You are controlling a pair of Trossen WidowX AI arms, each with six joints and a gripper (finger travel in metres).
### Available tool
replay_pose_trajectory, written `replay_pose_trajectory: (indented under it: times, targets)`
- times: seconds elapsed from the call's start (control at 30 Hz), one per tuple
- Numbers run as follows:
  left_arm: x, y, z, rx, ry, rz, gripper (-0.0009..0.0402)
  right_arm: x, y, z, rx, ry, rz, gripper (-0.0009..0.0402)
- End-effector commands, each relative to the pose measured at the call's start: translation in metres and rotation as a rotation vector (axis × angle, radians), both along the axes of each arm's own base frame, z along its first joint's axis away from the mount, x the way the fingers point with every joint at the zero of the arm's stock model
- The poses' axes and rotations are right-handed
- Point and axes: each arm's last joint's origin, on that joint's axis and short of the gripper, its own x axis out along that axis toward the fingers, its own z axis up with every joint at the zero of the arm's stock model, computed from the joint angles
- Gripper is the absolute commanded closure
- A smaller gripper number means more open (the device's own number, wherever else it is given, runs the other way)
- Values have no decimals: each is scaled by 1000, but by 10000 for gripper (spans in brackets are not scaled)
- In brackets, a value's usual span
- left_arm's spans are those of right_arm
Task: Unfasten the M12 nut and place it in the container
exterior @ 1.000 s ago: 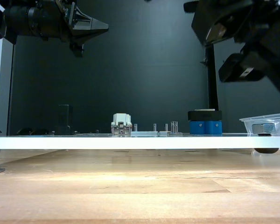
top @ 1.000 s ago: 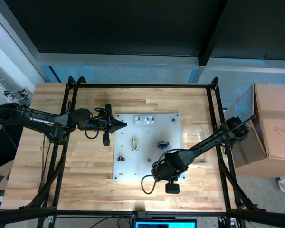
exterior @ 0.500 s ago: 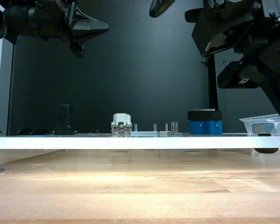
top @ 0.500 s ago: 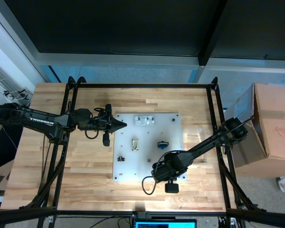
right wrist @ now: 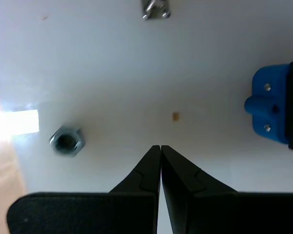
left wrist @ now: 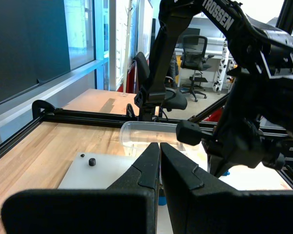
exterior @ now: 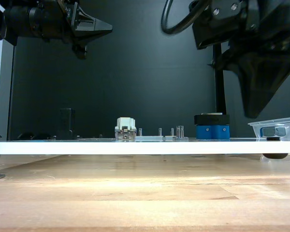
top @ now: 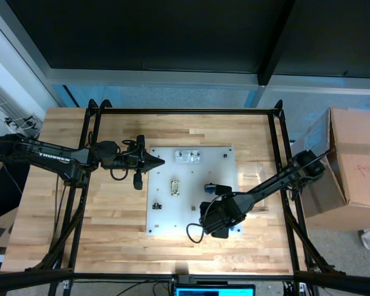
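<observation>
The M12 nut [right wrist: 66, 141], a small silver hexagon with a dark bore, is seen lying flat on the white board near its edge in the right wrist view. In the low view it is seen sitting level on its stud [exterior: 273, 138], of which only a thin black sliver is shown beneath it; the outline of the container [left wrist: 146, 132] is seen behind it there. The container, a clear shallow tray, is set upright on the counter beside the board. The nut is held by neither pincer: the right pincer [right wrist: 160, 146] is closed and empty above the board, apart from the nut, and the left pincer [top: 162, 161] is closed well away.
</observation>
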Motion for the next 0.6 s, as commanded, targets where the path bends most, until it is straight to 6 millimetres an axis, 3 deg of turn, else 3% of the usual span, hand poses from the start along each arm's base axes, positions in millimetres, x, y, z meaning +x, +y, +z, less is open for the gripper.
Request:
replay_pose_trajectory:
  times: [0.03,0.27,0.6]
  targets:
    - [0,0,0,0,0,0,393,-1,2,3,81,26,5,393]
    - [0,0,0,0,0,0,393,1,13,4,372,91,62,393]
    - [0,0,0,0,0,0,393,10,18,-15,366,77,67,393]
